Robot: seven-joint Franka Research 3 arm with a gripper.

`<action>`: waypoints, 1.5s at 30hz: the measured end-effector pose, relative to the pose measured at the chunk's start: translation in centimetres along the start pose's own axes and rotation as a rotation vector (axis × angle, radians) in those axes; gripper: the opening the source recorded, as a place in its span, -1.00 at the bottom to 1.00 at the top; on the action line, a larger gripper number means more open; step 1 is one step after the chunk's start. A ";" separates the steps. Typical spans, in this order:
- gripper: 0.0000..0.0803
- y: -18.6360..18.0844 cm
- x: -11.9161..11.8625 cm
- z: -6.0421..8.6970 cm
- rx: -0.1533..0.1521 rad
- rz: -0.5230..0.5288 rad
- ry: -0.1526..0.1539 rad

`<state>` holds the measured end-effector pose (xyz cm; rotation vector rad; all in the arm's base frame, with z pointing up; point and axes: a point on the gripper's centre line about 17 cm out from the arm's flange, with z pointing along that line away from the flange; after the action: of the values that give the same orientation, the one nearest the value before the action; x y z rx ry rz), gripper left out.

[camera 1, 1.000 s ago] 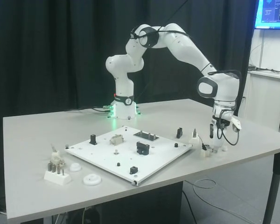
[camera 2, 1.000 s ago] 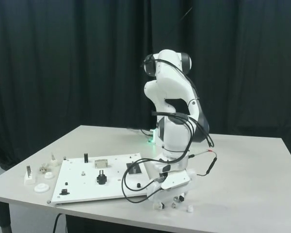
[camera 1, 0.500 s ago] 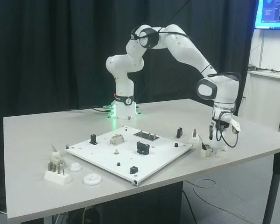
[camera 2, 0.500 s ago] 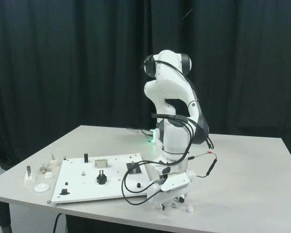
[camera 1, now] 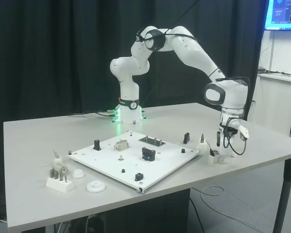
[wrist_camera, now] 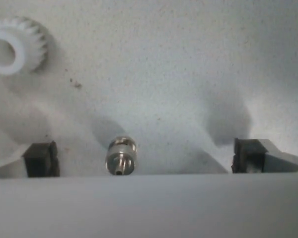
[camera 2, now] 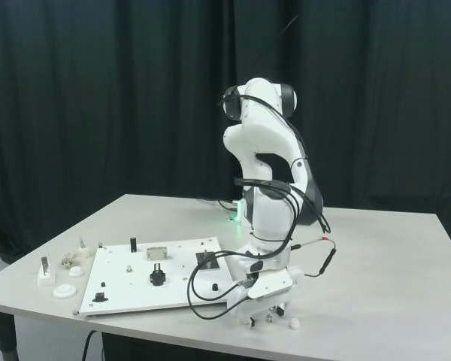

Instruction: Pick BNC.

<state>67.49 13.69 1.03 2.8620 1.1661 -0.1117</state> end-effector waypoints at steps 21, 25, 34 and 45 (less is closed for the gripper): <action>-0.62 -0.5 0.1 0.6 0.004 0.001 -0.005; -0.69 -0.4 0.3 0.4 0.003 0.009 0.000; -0.69 -0.1 0.2 -1.6 0.008 0.021 -0.011; -0.70 0.5 -0.6 -4.6 0.035 0.058 -0.042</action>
<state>67.60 13.29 5.70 2.9059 1.0836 -0.1908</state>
